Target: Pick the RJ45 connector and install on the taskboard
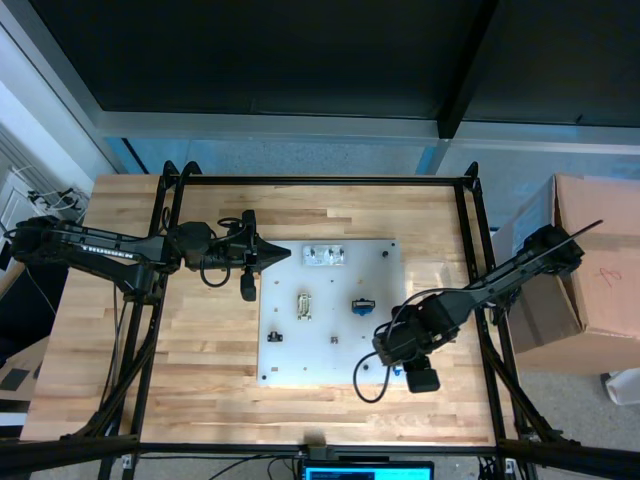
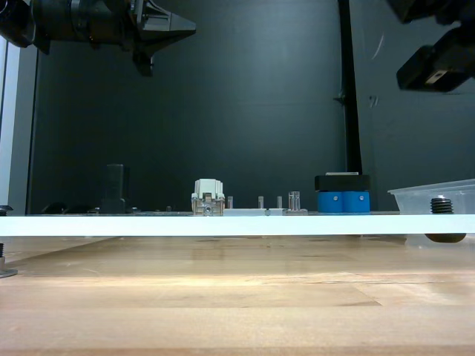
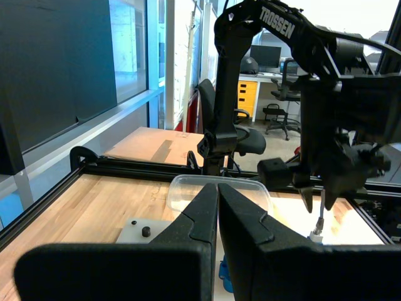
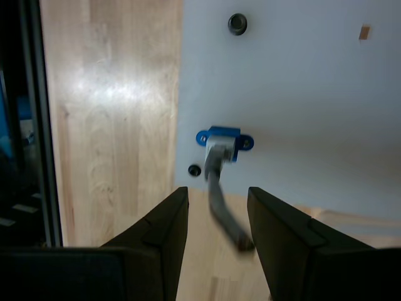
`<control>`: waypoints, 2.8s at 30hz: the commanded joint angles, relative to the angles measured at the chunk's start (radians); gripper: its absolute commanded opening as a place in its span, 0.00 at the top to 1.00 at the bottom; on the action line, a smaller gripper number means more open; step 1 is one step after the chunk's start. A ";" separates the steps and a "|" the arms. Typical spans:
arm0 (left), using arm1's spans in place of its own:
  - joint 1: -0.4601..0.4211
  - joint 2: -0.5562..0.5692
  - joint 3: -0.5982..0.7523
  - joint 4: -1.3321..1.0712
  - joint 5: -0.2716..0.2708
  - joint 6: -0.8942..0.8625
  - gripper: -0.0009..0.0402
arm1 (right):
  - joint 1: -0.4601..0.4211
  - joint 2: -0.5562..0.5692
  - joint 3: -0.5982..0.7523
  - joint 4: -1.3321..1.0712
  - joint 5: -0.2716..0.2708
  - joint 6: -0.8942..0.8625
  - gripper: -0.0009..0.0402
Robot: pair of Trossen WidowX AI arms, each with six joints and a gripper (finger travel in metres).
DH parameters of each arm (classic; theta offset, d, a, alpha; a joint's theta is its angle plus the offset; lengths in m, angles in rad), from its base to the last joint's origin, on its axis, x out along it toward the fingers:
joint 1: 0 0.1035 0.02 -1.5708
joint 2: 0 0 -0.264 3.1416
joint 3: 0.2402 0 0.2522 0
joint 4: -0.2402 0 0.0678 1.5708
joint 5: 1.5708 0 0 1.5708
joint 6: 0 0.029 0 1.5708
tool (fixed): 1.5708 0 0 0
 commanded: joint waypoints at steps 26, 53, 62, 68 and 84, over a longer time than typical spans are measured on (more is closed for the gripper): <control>0.000 0.000 0.000 0.001 0.000 0.000 0.98 | -0.198 -0.361 -0.010 0.199 0.362 -0.216 0.65; 0.000 0.000 0.000 0.000 0.000 0.000 0.98 | -0.524 -0.681 -0.618 1.358 0.184 -0.381 0.98; 0.000 0.000 0.000 0.000 0.000 0.000 0.98 | -0.531 -0.681 -0.644 1.362 0.175 -0.380 0.98; 0.000 0.000 0.000 0.001 0.000 0.000 0.98 | -0.561 -0.681 -0.644 1.359 0.133 -0.388 0.98; 0.000 0.000 0.000 0.000 0.000 0.000 0.98 | -0.562 -0.681 -0.678 1.406 0.150 -0.377 0.98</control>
